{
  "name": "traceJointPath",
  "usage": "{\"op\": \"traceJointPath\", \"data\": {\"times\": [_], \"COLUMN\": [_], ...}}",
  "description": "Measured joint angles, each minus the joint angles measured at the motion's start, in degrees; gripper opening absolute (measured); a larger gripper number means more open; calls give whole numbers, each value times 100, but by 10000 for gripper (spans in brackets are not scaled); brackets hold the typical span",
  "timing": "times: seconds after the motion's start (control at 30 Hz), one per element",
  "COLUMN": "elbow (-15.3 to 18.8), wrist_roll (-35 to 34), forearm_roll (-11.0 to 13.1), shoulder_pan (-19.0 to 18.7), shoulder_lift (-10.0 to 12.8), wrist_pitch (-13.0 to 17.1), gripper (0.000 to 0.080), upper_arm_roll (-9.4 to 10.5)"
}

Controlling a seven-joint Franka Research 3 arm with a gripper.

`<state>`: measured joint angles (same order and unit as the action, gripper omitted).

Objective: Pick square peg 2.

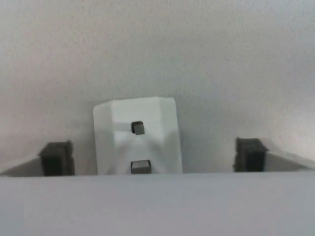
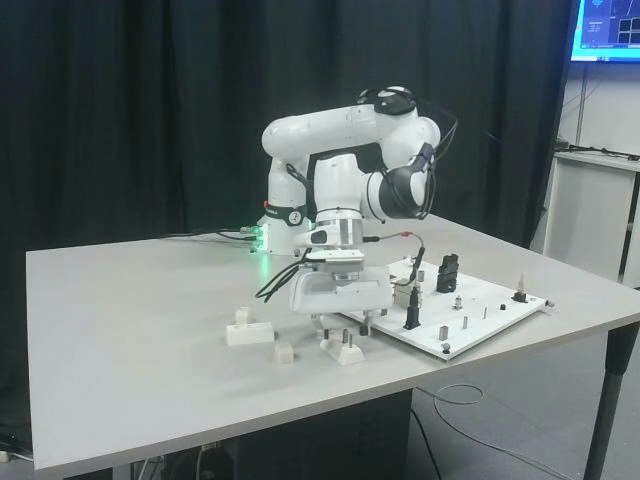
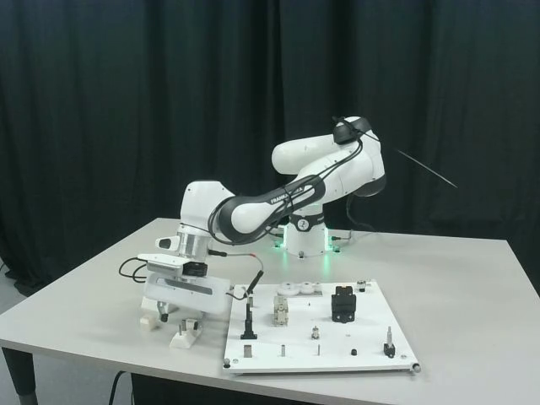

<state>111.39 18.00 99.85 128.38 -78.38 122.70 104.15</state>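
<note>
Tabletop (image 1: 157, 59): matt grey, finely speckled. Peg holder block (image 1: 137, 140): smooth white plastic. Square pegs (image 1: 138, 128): dull grey metal.

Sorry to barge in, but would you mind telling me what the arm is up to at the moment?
The white Franka arm has its tool low over a small white holder block near the table's front edge. The block carries two small grey square pegs. The fingers are open on either side of the block and hold nothing yet. A white board of fixtures lies beside it, untouched.
</note>
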Motion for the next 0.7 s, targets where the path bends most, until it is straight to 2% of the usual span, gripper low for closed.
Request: {"op": "traceJointPath", "data": {"times": [0.03,0.2,0.23,0.47,0.5,0.53,0.57,0.7], "elbow": [1,4,5,5,5,5,5,-1], "wrist_roll": [17,38,40,47,47,47,48,50], "forearm_roll": [0,0,0,0,0,0,0,3], "shoulder_pan": [0,0,0,-1,-2,-4,-5,-12], "shoulder_lift": [0,-1,-1,-1,-1,-1,-1,-1], "wrist_pitch": [9,32,32,33,32,32,32,31], "gripper": [704,704,524,524,358,358,198,198], "upper_arm_roll": [3,15,15,20,21,21,21,22]}}
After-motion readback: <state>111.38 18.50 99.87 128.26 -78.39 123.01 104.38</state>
